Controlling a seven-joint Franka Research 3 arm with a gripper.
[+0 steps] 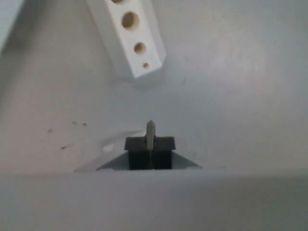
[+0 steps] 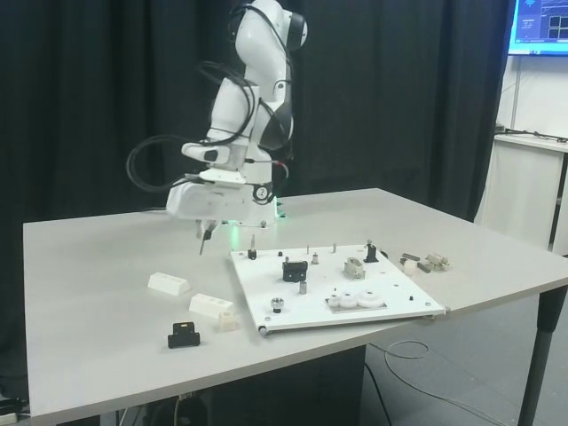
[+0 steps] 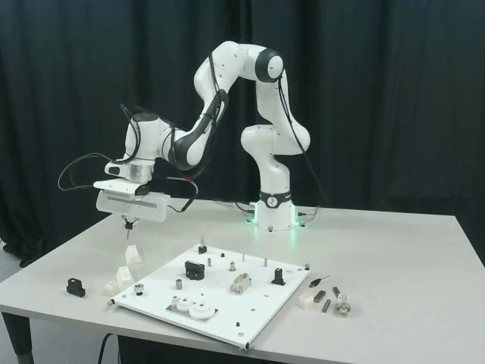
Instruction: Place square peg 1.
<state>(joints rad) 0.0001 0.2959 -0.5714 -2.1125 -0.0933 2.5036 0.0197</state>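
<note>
My gripper (image 2: pixel 206 232) hangs above the grey table, to the left of the white assembly board (image 2: pixel 262 297), and is shut on a thin grey square peg (image 1: pixel 150 132). The peg points down from between the black fingers (image 1: pixel 137 149) and its tip is well off the table. The peg (image 3: pixel 126 230) also shows below the hand in the second room view. A white block with a row of round holes of shrinking size (image 1: pixel 132 33) lies on the table just beyond the peg's tip, apart from it. This block (image 2: pixel 167 283) sits under and in front of the hand.
A second white block (image 2: pixel 211 305) and a small white piece (image 2: pixel 227 322) lie near the board's left corner. A black part (image 2: pixel 183 335) rests closer to the table's front edge. The board carries several small fixtures, gears and pins. Loose small parts (image 2: pixel 424 263) lie right of it.
</note>
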